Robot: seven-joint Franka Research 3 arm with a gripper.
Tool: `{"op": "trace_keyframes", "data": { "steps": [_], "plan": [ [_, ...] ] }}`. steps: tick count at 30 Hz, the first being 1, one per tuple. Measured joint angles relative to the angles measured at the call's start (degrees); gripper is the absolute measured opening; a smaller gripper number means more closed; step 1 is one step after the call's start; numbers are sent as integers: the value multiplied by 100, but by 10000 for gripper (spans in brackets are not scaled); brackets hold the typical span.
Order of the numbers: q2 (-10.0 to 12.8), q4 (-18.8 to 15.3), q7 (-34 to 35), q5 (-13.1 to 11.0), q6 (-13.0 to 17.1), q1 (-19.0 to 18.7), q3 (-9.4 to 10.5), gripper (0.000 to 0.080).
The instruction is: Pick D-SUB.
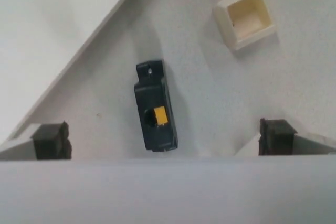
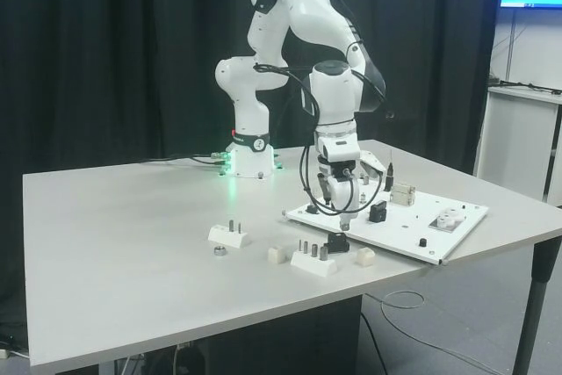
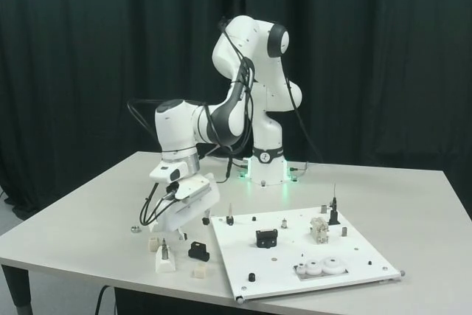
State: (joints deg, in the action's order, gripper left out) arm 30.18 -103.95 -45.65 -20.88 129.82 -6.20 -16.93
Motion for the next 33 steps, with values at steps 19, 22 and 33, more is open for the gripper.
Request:
{"op": "trace_keyframes", "data": {
  "steps": [19,22,33],
  "plan": [
    [0,53,2078,114,-22,-91,-12,800],
    [0,59,2328,114,32,-108,-12,800],
    [18,56,3492,145,297,-174,-21,800]
  ]
}}
